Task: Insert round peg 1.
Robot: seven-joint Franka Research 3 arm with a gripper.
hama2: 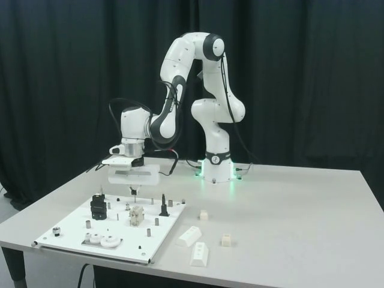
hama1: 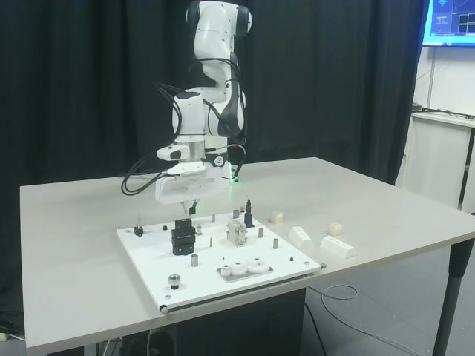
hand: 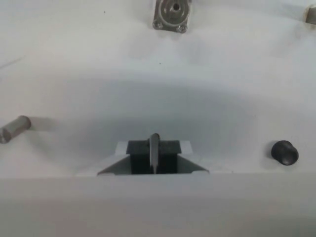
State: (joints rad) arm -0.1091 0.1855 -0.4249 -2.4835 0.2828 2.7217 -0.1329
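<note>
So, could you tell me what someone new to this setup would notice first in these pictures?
First the tall white arm, bolted at the back of the grey table and bent down over the white board of small parts near the table's front edge. Next the gripper above that board, fingers closed on a thin peg. Then the loose white blocks lying on the table beside the board.

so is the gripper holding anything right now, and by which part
Yes. The gripper is shut on a thin round peg, gripped near its upper end, with the lower end sticking out below the fingertips, above the white board.
</note>
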